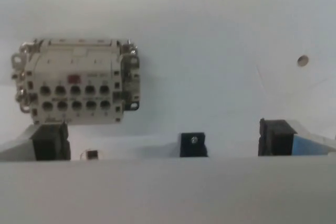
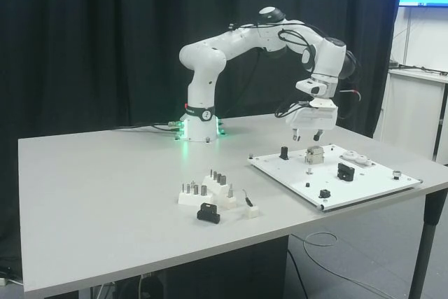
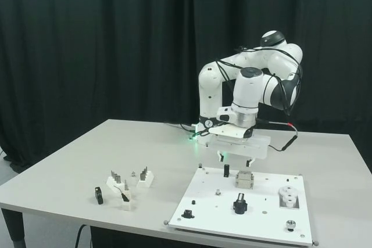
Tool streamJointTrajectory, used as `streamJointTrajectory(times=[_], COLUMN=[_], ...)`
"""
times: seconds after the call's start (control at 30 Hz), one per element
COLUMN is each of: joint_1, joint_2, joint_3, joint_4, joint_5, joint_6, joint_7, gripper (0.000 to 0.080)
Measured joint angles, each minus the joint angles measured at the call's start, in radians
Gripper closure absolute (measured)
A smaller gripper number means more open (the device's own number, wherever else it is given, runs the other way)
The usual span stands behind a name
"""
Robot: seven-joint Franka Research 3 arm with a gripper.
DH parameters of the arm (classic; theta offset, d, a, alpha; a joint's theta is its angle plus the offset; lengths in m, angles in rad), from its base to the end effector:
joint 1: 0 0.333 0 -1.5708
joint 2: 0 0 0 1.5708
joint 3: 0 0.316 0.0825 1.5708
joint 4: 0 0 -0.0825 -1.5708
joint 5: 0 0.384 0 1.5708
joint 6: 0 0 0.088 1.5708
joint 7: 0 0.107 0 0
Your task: Pick square peg 2.
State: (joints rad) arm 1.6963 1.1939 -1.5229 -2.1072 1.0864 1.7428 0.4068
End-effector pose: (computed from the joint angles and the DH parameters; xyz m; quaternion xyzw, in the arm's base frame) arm 0.4984 0.1963 0.2725 0.9288 -0.3590 -0.0263 0.0878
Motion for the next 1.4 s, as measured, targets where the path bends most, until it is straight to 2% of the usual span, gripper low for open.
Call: streamJointTrajectory(times=[0.4,1.4], joint_1=[0.006,0.032], joint_2=[0.0,0.0], joint_3=[0.016,0.014], joint_4=[0.0,0.0], joint_5=[0.007,0.024], joint_6=[-0.005,-0.004], joint_7=[0.032,0.095], gripper=[0.0003,0.0003])
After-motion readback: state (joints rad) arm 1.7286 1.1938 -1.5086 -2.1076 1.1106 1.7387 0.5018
